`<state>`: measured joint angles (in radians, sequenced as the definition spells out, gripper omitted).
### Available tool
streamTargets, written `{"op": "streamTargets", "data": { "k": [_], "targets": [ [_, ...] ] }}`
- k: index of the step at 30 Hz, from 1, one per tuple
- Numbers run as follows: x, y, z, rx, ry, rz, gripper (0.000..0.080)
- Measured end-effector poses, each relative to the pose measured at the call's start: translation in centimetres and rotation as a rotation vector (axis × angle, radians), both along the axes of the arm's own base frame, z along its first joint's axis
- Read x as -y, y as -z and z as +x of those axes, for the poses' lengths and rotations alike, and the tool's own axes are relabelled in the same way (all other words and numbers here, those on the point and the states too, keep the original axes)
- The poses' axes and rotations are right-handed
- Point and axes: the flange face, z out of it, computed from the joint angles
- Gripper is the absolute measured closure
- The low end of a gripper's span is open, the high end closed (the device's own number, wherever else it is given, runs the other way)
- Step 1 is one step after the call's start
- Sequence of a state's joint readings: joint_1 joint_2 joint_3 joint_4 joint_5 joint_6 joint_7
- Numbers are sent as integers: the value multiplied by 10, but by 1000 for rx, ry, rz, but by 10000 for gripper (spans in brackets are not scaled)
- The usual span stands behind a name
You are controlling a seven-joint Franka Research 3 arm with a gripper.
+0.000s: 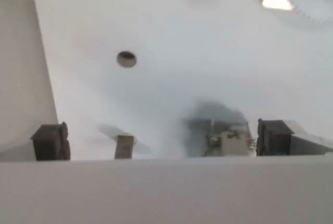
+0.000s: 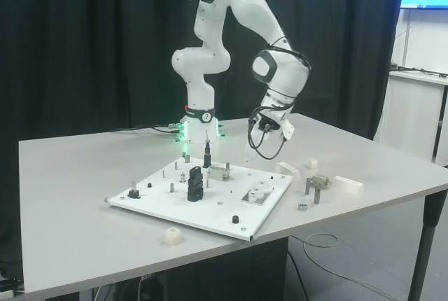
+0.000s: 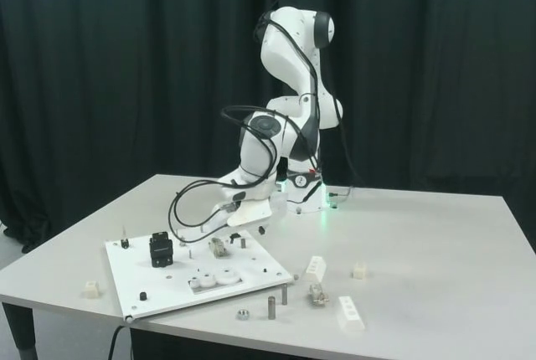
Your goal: Remove square peg 3.
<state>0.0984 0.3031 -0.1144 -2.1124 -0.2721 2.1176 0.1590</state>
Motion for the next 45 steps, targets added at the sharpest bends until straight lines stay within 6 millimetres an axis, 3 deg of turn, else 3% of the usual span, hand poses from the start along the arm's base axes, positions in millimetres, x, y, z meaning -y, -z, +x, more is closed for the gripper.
{"op": "streamTargets", "data": {
  "k": [13,28,45],
  "targets": [
    [14,7,-29,11,39,-3,3],
    [26,18,-42,-8,48,-4,3],
    [26,28,-58,-26,39,-1,3]
  ]
}}
